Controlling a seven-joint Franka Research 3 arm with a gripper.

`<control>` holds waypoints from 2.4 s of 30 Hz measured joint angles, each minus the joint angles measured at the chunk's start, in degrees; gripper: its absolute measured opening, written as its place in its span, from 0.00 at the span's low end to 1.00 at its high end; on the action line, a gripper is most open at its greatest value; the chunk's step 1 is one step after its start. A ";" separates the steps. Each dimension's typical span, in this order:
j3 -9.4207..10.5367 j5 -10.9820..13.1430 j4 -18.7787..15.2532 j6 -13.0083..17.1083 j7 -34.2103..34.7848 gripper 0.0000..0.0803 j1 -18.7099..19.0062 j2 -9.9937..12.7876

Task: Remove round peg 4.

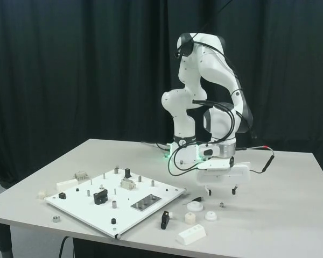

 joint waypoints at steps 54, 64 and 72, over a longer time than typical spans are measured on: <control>-0.75 -6.57 1.69 1.04 -0.13 1.00 -4.75 -0.38; -0.75 -7.80 3.09 1.07 -4.66 1.00 -9.32 -0.38; -0.76 -7.80 4.13 0.38 -8.82 1.00 -13.18 -0.52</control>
